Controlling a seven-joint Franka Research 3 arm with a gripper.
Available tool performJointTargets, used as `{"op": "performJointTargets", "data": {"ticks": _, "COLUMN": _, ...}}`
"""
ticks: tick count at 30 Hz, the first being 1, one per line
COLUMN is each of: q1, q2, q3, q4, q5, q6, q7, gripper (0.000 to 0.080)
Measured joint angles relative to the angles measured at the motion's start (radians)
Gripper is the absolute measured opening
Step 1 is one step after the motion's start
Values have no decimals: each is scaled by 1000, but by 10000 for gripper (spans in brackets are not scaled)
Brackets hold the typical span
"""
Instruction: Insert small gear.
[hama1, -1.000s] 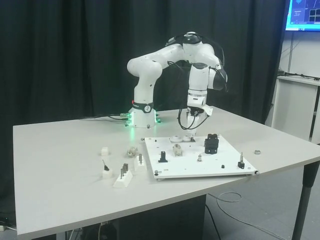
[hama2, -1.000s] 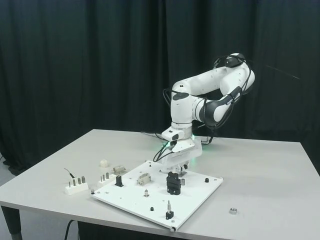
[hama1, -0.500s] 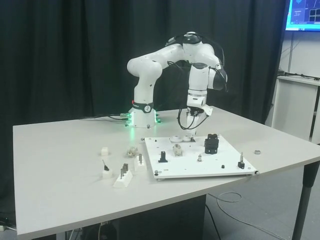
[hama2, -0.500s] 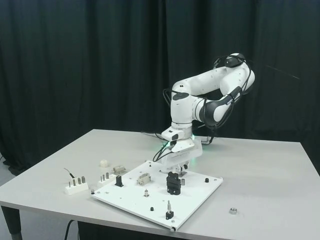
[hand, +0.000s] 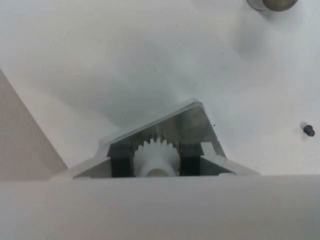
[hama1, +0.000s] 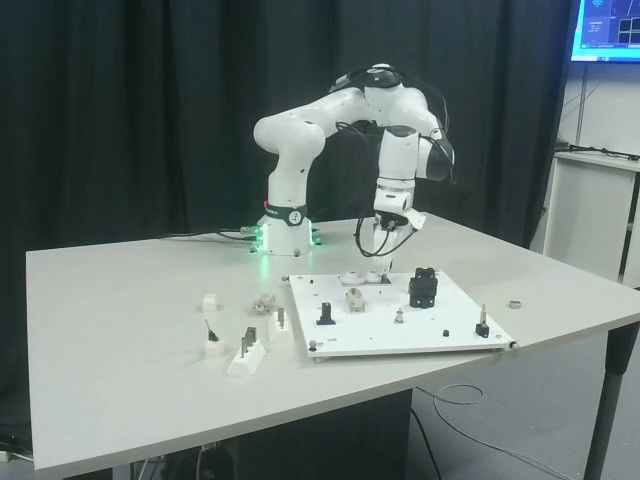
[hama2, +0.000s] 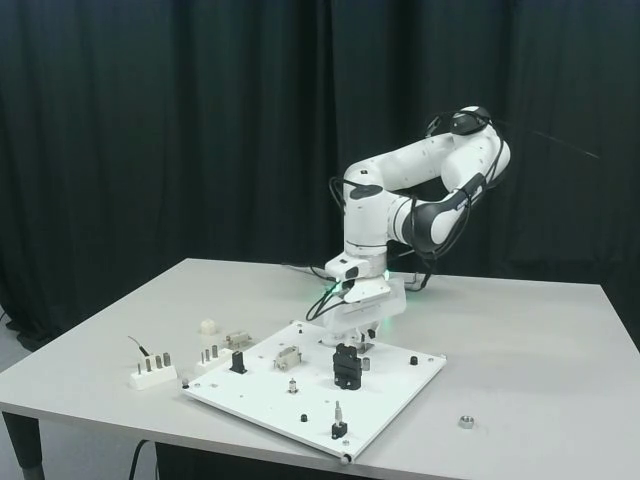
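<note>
Already clamped between my fingers (hand: 189, 159), the white gear (hand: 155, 156) hangs in my gripper (hand: 155, 165) just above the far edge of the white board (hama1: 400, 320). If I descend off-centre, its bore may catch the peg's tip and tilt. Farther on, teeth could ride on the gears (hama1: 362, 277) already seated, jamming the drop or twisting it from my grasp.
</note>
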Motion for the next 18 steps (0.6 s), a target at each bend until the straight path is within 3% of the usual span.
{"op": "performJointTargets", "data": {"ticks": 18, "q1": 34, "q2": 1, "q3": 9, "q4": -15, "q5": 0, "q6": 45, "q7": 29, "gripper": 194}}
